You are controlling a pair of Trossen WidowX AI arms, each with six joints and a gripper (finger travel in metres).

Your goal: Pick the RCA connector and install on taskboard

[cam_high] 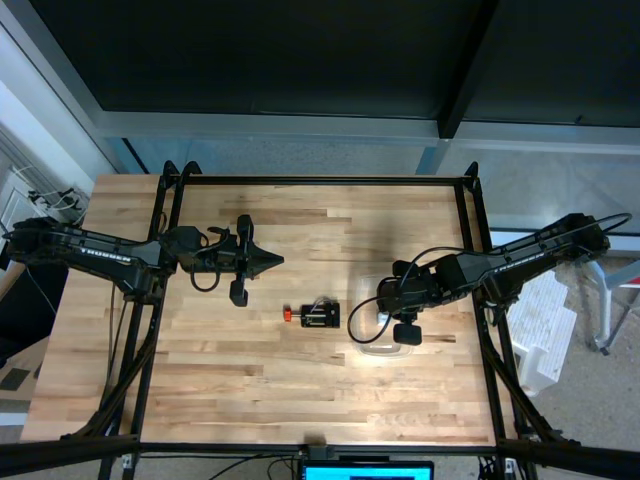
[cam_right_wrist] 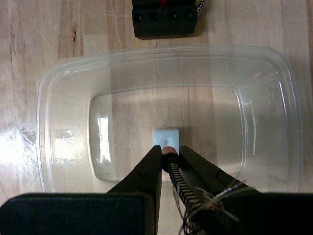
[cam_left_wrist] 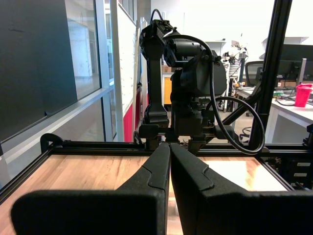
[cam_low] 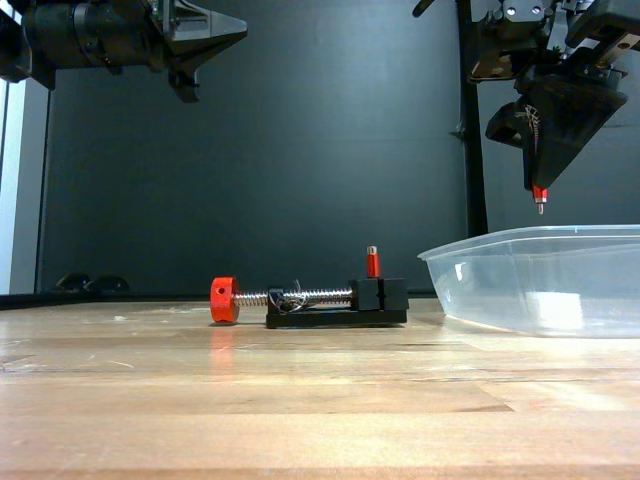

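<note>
Closest to the lens in the right wrist view: right gripper (cam_right_wrist: 166,152), jaws almost together, pinching a red-tipped braided lead (cam_right_wrist: 172,169) with frayed strands. Just beyond that tip, near the middle of the clear tray (cam_right_wrist: 45,103) floor: the RCA connector (cam_right_wrist: 165,136), small, whitish, square, lying loose. Impossible from that view alone to say whether tip and connector touch. From the low view, tip hanging above the tray's rim, off the floor. Connector itself not made out from the low or high view. Tray faint from above and partly covered by the gripper.

Counted: two grippers, one tray, one connector, one taskboard (cam_low: 336,304). Taskboard near the table's (cam_high: 250,380) middle, just beside the tray on the side toward the left edge, and cut off in the right wrist view. Red knob (cam_low: 224,300) at its left end. Upright red post (cam_low: 372,262) plain only from the low view.

Over the table's left half, well apart from the taskboard: left gripper (cam_left_wrist: 169,146), raised, jaws pressed together with nothing between.
</note>
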